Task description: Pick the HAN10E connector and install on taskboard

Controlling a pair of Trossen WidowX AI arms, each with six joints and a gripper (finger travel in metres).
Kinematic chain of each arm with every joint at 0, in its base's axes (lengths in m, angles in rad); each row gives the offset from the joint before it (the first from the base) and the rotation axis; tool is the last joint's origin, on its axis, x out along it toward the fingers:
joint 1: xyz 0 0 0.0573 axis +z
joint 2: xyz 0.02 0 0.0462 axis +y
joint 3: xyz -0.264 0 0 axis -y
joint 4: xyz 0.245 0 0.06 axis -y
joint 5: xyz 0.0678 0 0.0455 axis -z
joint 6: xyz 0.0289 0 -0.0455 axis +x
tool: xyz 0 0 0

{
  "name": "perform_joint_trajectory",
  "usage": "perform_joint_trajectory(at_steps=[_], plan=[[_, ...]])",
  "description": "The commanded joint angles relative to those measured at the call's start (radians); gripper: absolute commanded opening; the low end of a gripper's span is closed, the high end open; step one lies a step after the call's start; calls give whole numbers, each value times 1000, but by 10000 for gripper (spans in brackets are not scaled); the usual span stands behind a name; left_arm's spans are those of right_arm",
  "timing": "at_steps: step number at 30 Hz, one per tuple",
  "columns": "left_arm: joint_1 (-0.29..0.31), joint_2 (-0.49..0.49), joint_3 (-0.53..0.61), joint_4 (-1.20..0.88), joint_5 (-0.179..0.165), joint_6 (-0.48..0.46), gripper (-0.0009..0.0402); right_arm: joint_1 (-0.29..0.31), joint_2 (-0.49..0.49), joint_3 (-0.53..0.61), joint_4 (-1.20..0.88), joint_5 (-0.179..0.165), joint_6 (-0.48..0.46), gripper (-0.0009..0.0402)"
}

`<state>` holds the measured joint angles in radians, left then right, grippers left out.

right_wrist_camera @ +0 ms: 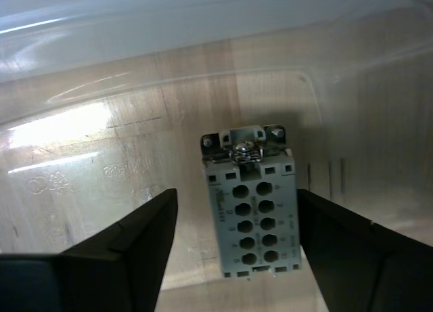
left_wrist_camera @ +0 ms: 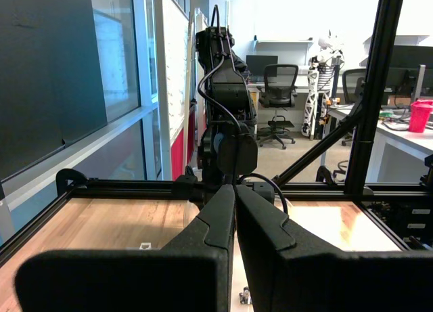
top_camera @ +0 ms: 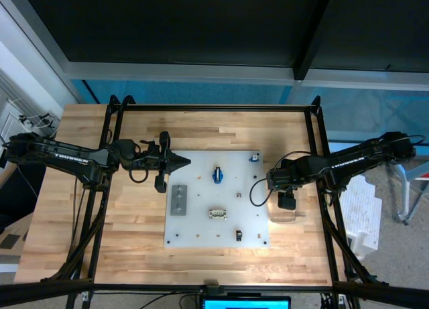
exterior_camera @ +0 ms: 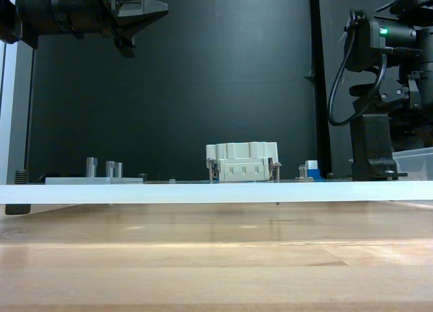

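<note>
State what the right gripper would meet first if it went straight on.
Probably the HAN10E connector in the clear tray, which the open right gripper straddles. The left gripper hovers shut near the taskboard.

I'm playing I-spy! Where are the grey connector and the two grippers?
HAN10E connector (right_wrist_camera: 252,210): right wrist view, its holed face.
right gripper (top_camera: 287,203): high view, finger end, above clear tray (top_camera: 276,218).
left gripper (top_camera: 186,161): high view, shut fingertips, above taskboard (top_camera: 201,232).

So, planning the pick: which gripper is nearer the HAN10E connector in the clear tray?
Right. The right gripper hangs over the clear tray, open fingers flanking the HAN10E connector. The left gripper, shut, hovers over the far left of the taskboard.
</note>
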<state>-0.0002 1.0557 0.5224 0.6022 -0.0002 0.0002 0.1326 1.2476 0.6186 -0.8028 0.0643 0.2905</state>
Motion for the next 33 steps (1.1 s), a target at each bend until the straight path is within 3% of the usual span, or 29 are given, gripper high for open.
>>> perform_joint_trajectory(at_steps=[1,19,25,33], plan=[[0,0,0,0,0,0,1,0,0,1,-2,5,1,195],[0,0,0,0,0,0,1,-2,-11,15,-21,4,0,40],[0,0,0,0,0,0,1,-2,-34,66,-96,3,0,15],[0,0,0,0,0,0,1,-2,-63,224,-301,-5,0,9]])
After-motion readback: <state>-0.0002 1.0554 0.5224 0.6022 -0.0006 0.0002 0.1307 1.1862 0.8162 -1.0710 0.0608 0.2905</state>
